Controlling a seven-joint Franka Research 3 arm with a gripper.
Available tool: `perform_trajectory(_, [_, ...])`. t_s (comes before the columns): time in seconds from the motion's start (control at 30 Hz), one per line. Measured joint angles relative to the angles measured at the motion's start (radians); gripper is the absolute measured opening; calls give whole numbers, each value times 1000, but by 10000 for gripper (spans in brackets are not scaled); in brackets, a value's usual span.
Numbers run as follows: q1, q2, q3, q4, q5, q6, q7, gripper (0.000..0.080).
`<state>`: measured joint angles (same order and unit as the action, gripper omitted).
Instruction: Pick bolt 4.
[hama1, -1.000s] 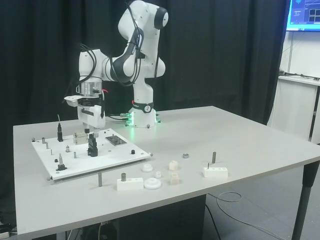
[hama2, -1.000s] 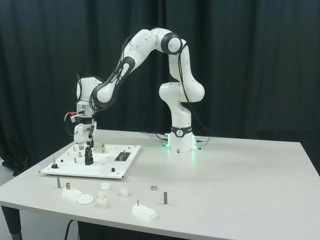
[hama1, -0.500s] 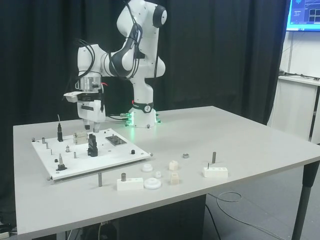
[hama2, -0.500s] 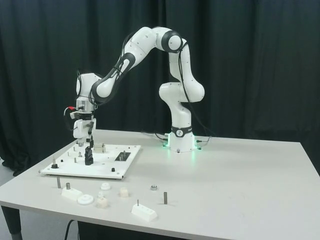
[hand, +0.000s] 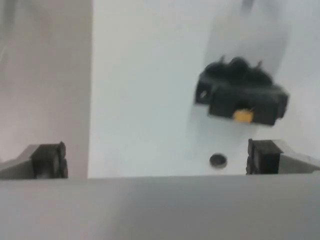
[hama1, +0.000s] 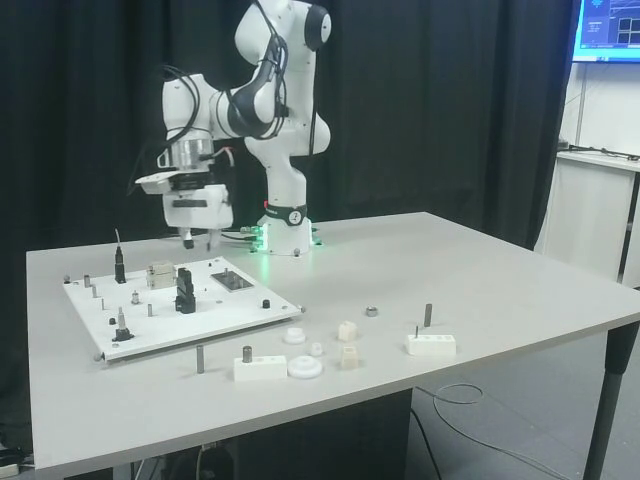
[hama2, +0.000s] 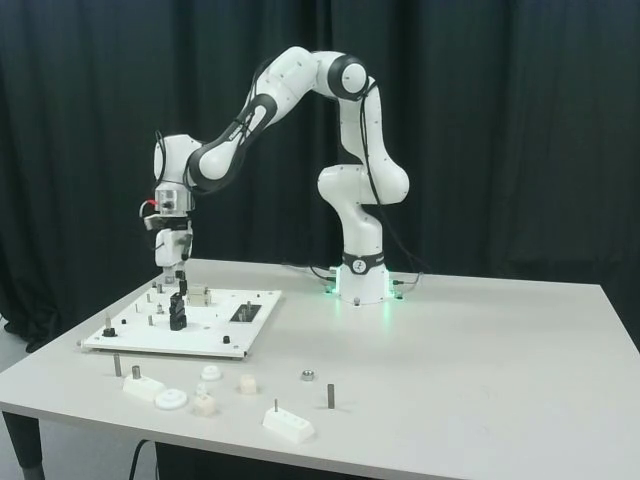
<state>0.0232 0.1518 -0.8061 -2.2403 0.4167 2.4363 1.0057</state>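
Note:
My gripper (hama1: 195, 238) hangs open above the back edge of the white board (hama1: 240, 300), with nothing between its fingers. In the wrist view the gripper (hand: 155, 159) has its two black pads far apart, and a black block (hand: 241, 97) and a small black hole (hand: 218, 160) lie on the board below. That black block (hama1: 185, 290) stands mid-board, a little in front of and below the fingers. Several small bolts stand upright on the board, such as a black one (hama1: 119, 268) at the far left and another (hama1: 122, 326) near the front. From the second room view the gripper (hama2: 168, 272) is above the block (hama2: 177, 310).
In front of the board lie white parts: a block with a peg (hama1: 260, 368), a disc (hama1: 305, 367), small pieces (hama1: 347, 330) and a block with a thin pin (hama1: 431, 345). Two loose upright pins (hama1: 200, 358) (hama1: 428, 315) and a nut (hama1: 371, 311) stand nearby. The arm's base (hama1: 285, 235) is behind.
The gripper has risen from just above the black block and shifted toward the back of the board, away from the block. Nothing on the board has moved.

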Motion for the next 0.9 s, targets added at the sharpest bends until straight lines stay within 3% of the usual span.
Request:
perform_trajectory(0.47, [77,-75,44,0,-77,-79,0,800])
perform_trajectory(0.9, [145,-99,140,-22,-96,-99,0,800])
